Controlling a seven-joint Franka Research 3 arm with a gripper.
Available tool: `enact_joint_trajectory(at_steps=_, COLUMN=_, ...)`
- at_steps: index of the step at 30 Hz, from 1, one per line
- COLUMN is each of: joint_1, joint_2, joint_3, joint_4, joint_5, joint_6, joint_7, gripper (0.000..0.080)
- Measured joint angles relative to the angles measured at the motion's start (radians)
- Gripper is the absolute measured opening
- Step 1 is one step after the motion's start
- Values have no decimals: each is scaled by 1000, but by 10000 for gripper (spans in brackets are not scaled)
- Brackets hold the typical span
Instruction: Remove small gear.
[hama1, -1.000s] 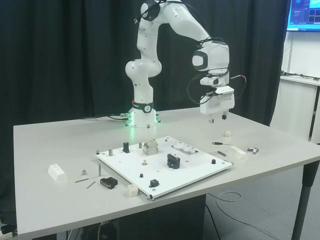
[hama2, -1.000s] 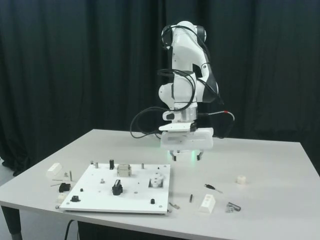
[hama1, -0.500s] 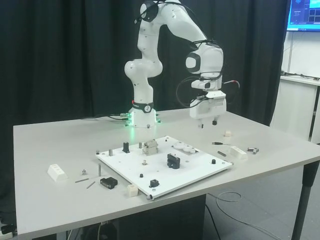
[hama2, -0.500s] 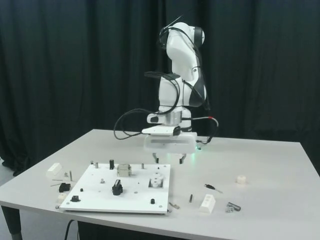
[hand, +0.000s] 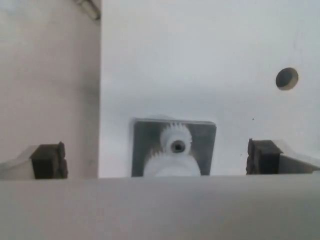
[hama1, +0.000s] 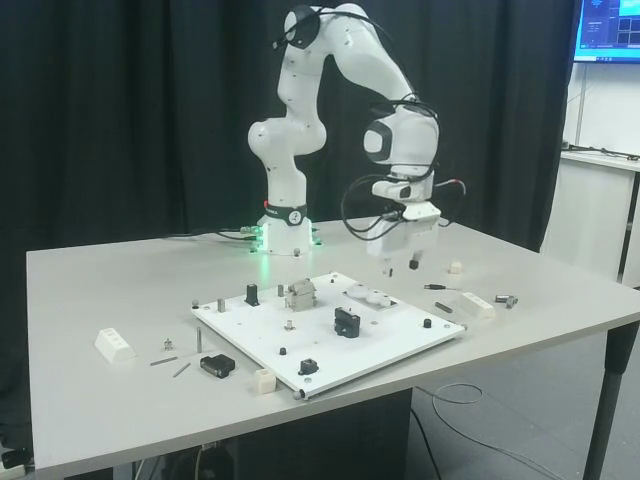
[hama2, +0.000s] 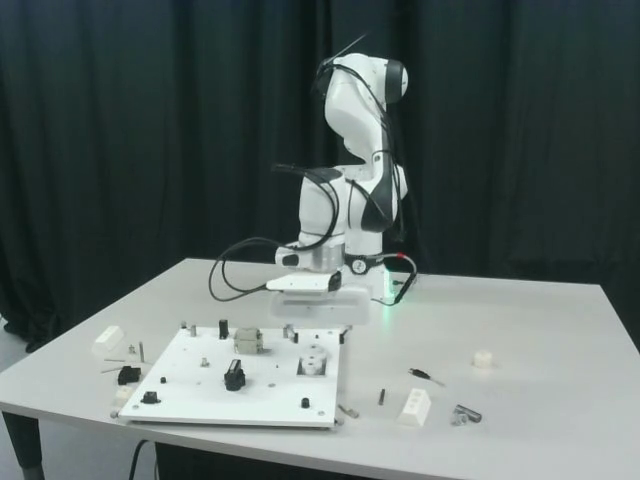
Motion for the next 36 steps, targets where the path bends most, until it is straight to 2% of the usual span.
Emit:
enact_joint_trajectory(at_steps=7, joint_1=-14, joint_2=38, joint_3=0, joint_4=0, joint_5=9, joint_6=27, joint_7=-12, gripper=800)
enact_joint_trajectory(at_steps=17, joint_1=-35, joint_2=84, joint_3=0, joint_4=0, joint_5=53, joint_6=55, joint_7=-54, gripper=800)
enact_joint_trajectory(at_steps=26, joint_1=-43, joint_2=106, joint_3=0, joint_4=0, joint_5=95, joint_6=57, joint_7=-91, gripper=800)
enact_joint_trajectory(at_steps=36, joint_1=-49, joint_2=120, joint_3=0, joint_4=0, joint_5=98, joint_6=57, joint_7=-101, gripper=800)
